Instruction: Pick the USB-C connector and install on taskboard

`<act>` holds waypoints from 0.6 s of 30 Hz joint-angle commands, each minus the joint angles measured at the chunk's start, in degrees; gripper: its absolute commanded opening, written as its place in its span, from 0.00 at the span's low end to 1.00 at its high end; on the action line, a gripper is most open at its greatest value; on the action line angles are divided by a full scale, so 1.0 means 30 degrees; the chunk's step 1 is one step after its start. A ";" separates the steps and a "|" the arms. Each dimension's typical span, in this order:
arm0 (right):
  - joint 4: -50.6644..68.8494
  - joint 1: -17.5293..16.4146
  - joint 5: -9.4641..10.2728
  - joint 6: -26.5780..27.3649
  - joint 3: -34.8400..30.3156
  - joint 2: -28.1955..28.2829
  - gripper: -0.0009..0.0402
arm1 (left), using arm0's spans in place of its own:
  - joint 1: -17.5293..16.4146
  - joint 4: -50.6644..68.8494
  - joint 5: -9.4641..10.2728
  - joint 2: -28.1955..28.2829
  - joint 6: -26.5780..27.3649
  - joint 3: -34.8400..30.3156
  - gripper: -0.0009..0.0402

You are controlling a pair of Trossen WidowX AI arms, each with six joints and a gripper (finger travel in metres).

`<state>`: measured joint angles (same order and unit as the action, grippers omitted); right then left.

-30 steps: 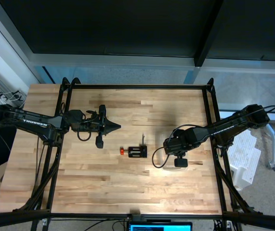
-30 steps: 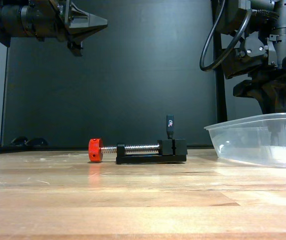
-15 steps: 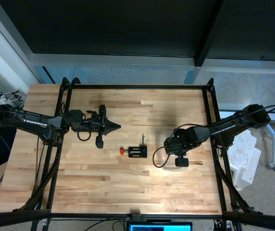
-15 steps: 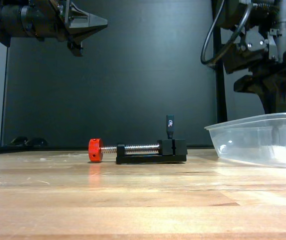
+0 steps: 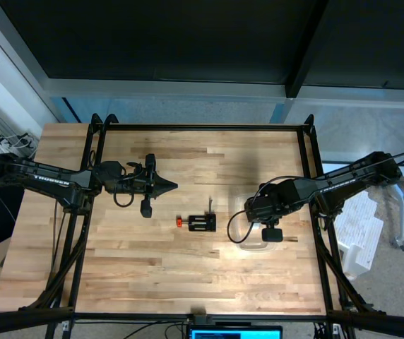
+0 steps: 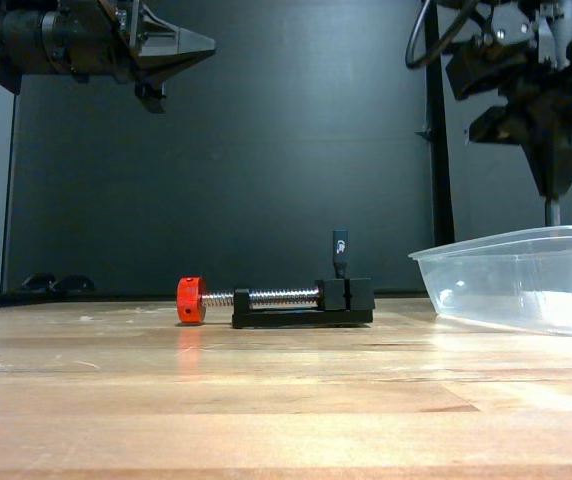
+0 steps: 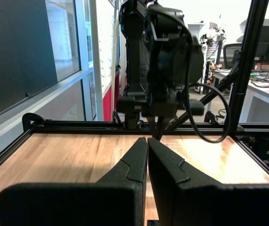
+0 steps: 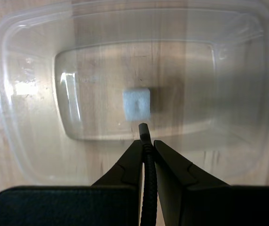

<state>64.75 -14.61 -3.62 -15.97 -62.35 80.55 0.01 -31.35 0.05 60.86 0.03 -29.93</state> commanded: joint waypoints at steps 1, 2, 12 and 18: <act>0.1224 0.0000 0.0015 -0.0015 -0.0984 -0.0022 0.02 | -0.0007 -0.0007 -0.0007 0.0000 0.0000 -0.0007 0.02; 0.1574 0.0000 0.0007 -0.0015 -0.1282 -0.0022 0.02 | 0.0000 -0.0007 -0.0007 0.0000 0.0000 -0.0007 0.02; 0.3038 0.0000 -0.0007 -0.0517 -0.2514 -0.0022 0.02 | 0.0000 -0.0007 -0.0007 0.0000 0.0000 -0.0007 0.02; 0.2994 0.0117 -0.0656 -0.1100 -0.2579 -0.0022 0.02 | -0.0007 -0.0007 -0.0007 0.0000 0.0000 -0.0007 0.02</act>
<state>73.80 -14.46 -5.26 -18.96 -70.00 80.47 0.01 -31.35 0.05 60.86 0.03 -29.93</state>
